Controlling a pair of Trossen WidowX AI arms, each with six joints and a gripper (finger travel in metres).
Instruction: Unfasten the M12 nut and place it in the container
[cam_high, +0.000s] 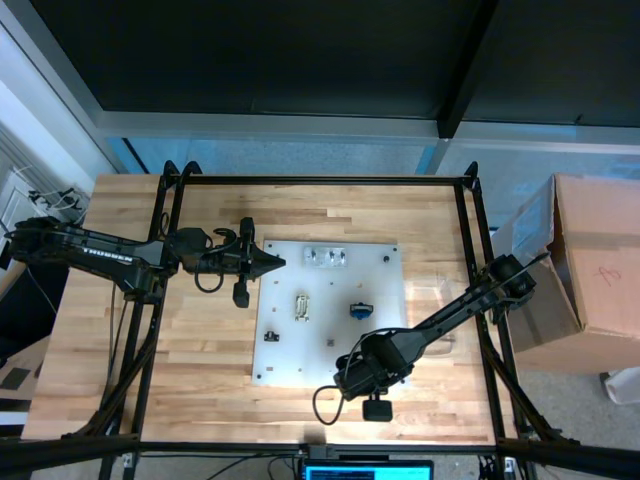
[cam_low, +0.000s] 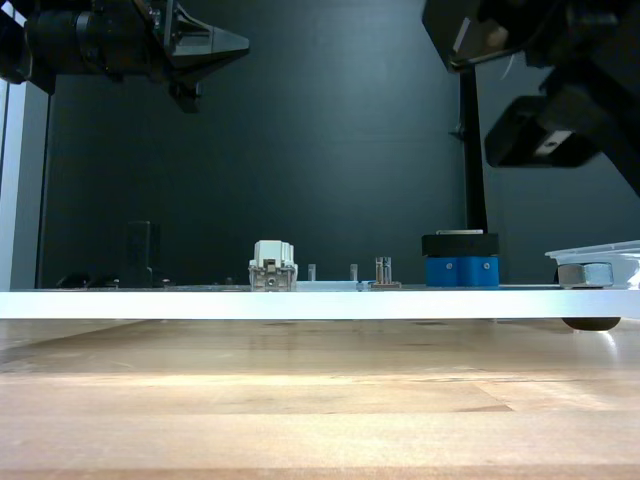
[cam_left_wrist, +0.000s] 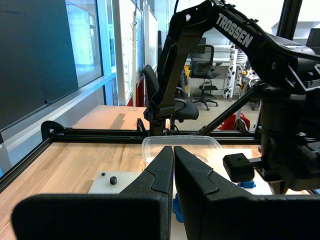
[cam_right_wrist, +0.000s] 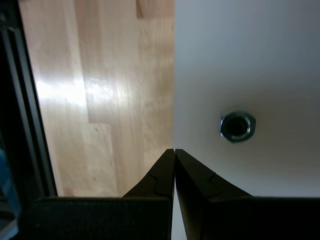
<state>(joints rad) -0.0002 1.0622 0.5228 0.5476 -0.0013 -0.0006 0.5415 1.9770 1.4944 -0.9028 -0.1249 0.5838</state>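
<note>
On the wooden tabletop (cam_high: 190, 390) a white board (cam_high: 300, 350) is laid; at its near right edge the right gripper (cam_right_wrist: 174, 150) is pinched together, empty; the nut (cam_right_wrist: 238, 126) is seen just beside it on the board, whether on its stud cannot be told; farther off, the left gripper (cam_left_wrist: 173, 148) is held closed, aloft.

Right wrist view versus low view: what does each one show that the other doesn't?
Only right wrist: right gripper shut on nothing, beside the nut, over the board's edge. Only low: left gripper held high at left, blue block, white connector, tray behind the nut. Both: the nut seated low on the board, apparently on its stud.
</note>
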